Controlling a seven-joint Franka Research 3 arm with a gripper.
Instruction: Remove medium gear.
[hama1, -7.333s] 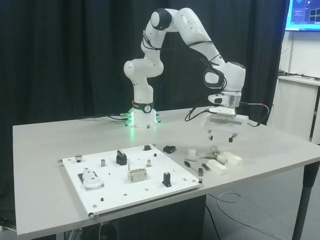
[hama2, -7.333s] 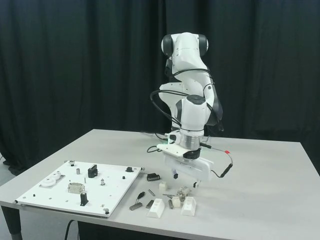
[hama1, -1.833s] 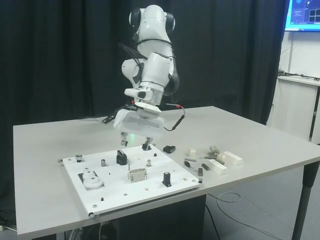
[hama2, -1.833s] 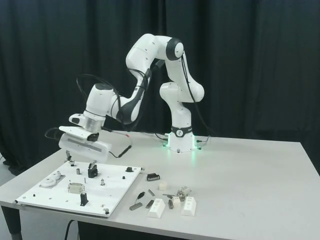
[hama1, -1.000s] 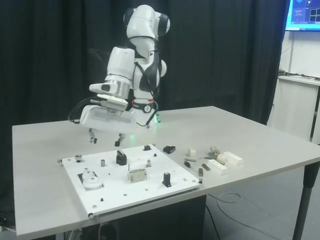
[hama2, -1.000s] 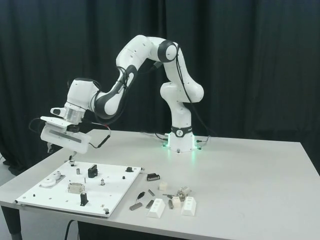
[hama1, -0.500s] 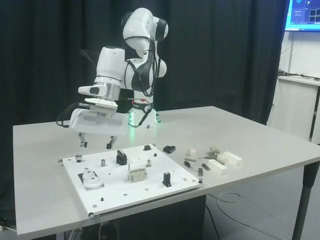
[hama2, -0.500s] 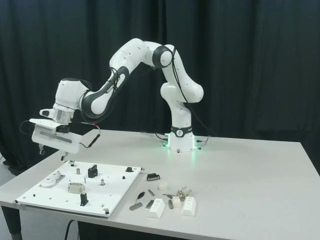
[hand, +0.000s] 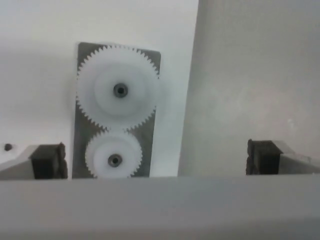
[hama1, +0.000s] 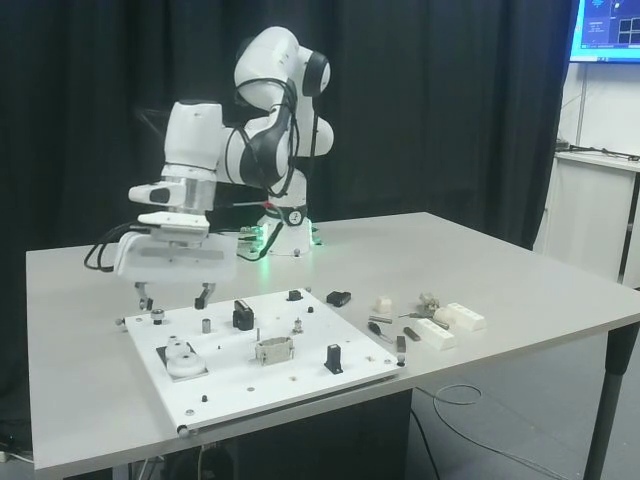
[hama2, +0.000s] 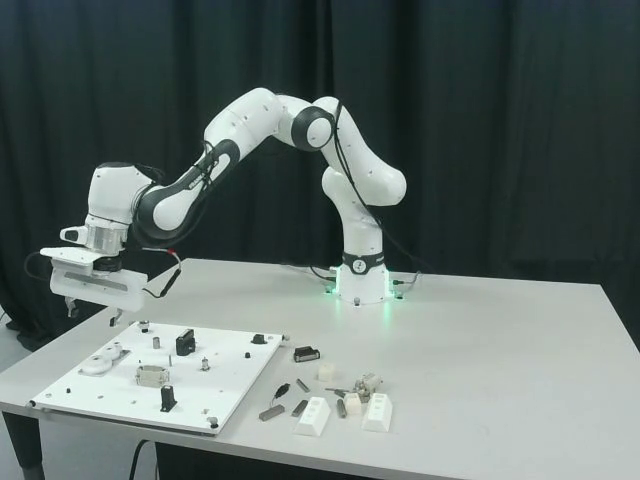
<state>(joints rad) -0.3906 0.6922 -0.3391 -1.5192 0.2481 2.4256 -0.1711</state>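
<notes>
Below the wrist camera I see two white gears meshed tooth to tooth on a grey recessed plate (hand: 82, 140) set into the white assembly board (hama1: 300, 375), near the board's edge where the grey worktop (hama1: 520, 270) begins. The task names a medium gear; only two are present, a large gear (hand: 118, 87) and a smaller gear (hand: 114, 153), so I judge the smaller one the likelier target but cannot confirm it. Each sits on a dark centre pin. The gripper (hand: 154, 157) hangs above the gear station with jaws spread wide and empty; one fingertip (hand: 47, 161) lies beside the plate, the other over bare worktop, so the opening is not yet centred on either gear. In the first room view the gears (hama1: 182, 357) sit at the board's corner farthest from the loose parts, with the gripper (hama1: 172, 296) above and somewhat behind them. My assessment: the gear looks like rigid moulded plastic, light, with no give under squeeze; the teeth offer bite but could chip or slip if pinched on the tips. I would close across the full diameter, clear of the mesh point, and lift straight up the pin, since any tilt may bind it or drag its neighbour.
</notes>
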